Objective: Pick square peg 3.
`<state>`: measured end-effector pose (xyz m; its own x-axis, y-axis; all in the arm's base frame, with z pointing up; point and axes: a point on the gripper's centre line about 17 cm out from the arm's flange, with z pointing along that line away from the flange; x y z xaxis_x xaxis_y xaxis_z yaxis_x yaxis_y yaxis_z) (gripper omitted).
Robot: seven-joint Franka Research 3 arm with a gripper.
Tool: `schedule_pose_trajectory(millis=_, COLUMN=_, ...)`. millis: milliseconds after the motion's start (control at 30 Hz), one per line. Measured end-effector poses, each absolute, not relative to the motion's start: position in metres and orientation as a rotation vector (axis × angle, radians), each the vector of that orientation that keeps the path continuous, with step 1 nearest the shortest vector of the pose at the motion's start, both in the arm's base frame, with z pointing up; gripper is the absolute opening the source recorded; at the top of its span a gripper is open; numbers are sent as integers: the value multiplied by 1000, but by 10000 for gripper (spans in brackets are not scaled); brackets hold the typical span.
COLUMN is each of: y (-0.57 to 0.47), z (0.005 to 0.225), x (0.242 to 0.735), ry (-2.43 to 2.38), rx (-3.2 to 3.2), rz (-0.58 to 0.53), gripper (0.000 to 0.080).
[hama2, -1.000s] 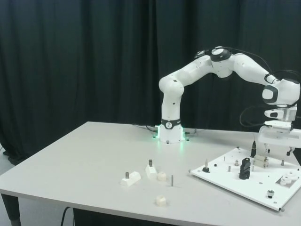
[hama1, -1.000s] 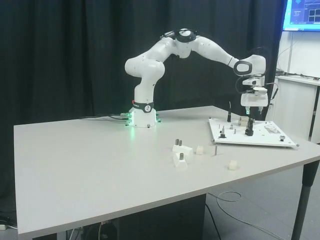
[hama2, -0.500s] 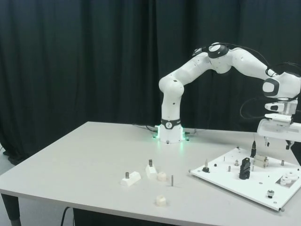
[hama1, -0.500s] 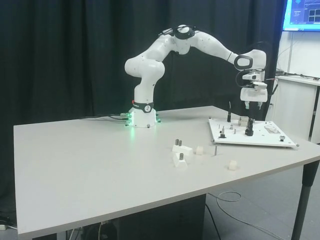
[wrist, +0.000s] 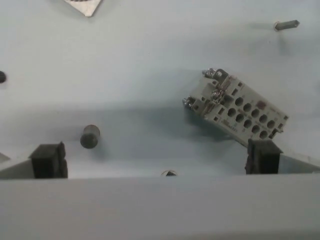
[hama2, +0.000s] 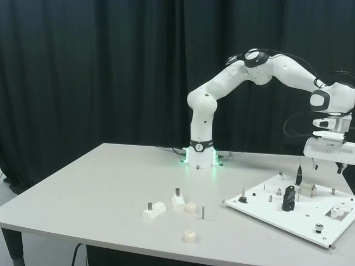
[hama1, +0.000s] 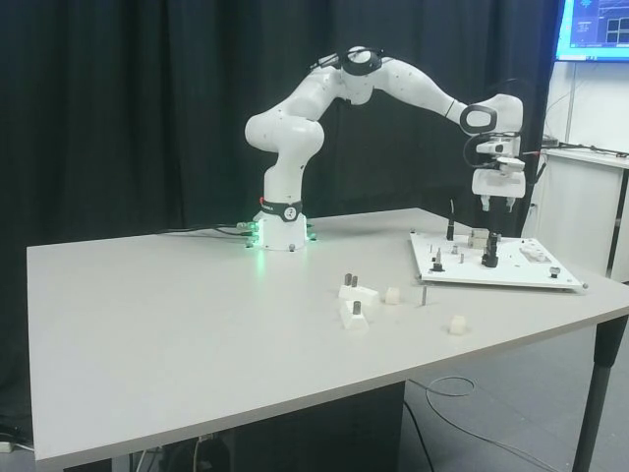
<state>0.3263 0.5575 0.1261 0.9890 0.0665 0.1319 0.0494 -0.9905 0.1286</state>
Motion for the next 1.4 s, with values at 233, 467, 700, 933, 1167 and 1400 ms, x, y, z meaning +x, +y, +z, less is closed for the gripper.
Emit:
schedule_pose_trajectory(millis=233, y=558, z=126, x=326, ry=88, rx=3008, rz=206, gripper=800)
schedule_pose_trajectory(millis=467, y=558, z=127, x=326, ry=90, rx=3008, rz=208, gripper=800)
schedule_pose_trajectory(millis=700, y=561, z=128, x=327, ry=93, rx=3014, rz=216, gripper=800)
schedule_pose_trajectory(millis=933, y=561, z=131, x=329, ry=137, rx=3003, rz=233, gripper=800)
schedule_pose_trajectory(millis=1167, y=558, z=136, x=335, ry=223, rx=2967, rz=266, gripper=800)
schedule_pose_trajectory(millis=1400, y=545, z=146, x=353, ry=234, rx=2923, rz=322, gripper=800)
